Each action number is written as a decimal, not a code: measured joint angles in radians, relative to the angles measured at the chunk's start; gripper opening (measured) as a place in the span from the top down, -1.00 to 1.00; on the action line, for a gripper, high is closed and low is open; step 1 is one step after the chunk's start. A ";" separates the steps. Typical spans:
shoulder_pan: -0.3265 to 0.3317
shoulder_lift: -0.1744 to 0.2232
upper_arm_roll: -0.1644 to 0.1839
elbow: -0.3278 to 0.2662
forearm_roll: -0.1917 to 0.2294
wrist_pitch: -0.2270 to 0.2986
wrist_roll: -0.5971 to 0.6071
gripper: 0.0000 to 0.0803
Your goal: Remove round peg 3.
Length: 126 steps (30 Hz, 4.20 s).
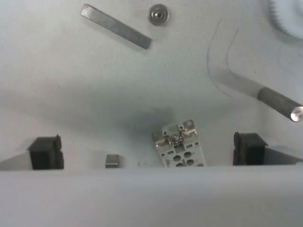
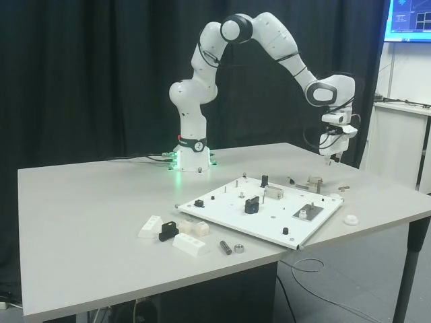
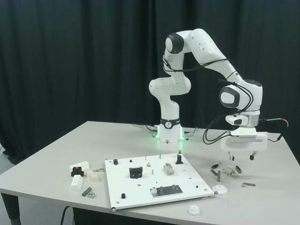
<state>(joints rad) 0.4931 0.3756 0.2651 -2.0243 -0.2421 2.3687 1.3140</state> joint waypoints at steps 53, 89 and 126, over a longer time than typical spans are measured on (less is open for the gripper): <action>0.024 0.000 -0.015 0.003 0.005 -0.011 -0.010 -0.99; -0.123 -0.177 -0.092 -0.103 -0.025 -0.259 -0.228 -0.99; -0.460 -0.360 -0.093 -0.397 -0.010 -0.212 -0.615 -0.99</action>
<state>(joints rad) 0.0333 0.0152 0.1723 -2.4209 -0.2520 2.1566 0.6994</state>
